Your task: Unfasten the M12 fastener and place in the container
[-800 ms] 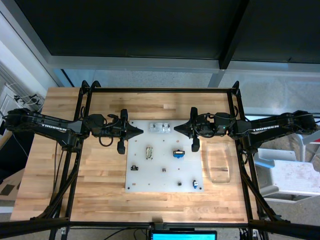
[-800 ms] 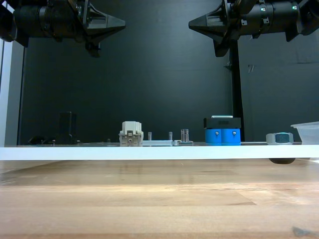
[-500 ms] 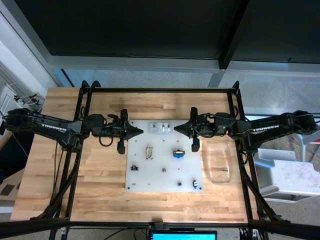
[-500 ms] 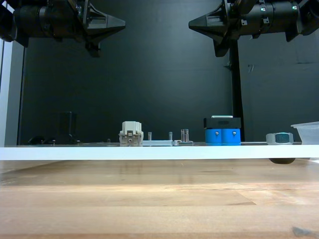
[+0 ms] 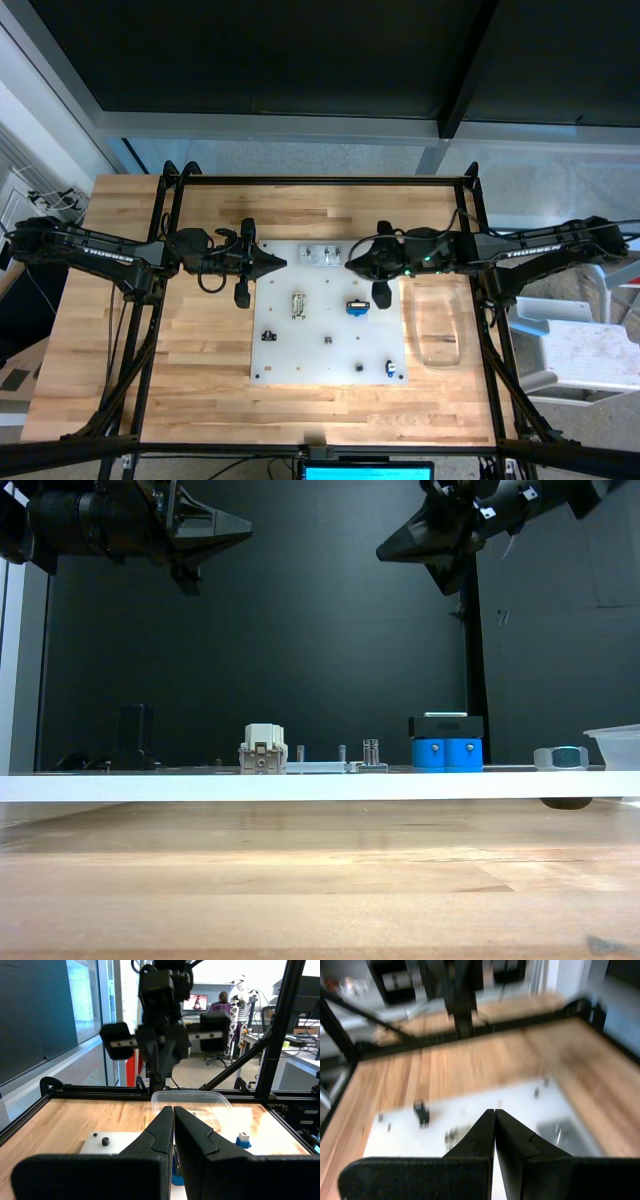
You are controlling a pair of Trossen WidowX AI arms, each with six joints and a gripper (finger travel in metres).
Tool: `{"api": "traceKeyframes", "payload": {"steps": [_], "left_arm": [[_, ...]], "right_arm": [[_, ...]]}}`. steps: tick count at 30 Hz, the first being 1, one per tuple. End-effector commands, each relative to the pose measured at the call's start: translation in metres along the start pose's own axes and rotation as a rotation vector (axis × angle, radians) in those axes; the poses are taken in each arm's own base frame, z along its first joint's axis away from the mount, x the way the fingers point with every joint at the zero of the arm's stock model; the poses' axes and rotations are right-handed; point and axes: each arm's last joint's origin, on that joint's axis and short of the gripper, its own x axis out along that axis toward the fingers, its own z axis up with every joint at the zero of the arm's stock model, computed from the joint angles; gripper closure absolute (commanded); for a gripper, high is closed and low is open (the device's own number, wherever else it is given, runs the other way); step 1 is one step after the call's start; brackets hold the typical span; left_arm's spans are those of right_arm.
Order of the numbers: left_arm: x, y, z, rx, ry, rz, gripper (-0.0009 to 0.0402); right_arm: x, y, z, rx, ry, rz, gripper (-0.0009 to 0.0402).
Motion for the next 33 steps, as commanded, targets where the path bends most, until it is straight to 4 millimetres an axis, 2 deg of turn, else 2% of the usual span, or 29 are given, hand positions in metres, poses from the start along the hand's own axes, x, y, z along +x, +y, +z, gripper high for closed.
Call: {"api": "traceKeyframes", "payload": {"steps": [1,10,23,33], "left_arm": [[0.000,0.000,0.000,0.000,0.000,0.000,0.0393],[0.000,0.000,0.000,0.000,0.000,0.000,0.0393],[0.000,0.000,0.000,0.000,0.000,0.000,0.0393],[0.000,0.000,0.000,0.000,0.000,0.000,0.0393]], "right_arm": [[0.008,0.011,0.003,0.025,0.117,-0.026,0.0393],[0.029,0.044,0.009,0.110,0.337,-0.068,0.0393],[0.043,0.086,0.014,0.255,0.597,-0.181,0.0393],[0.055,0.119,0.002,0.309,0.812,-0.196,0.0393]]}}
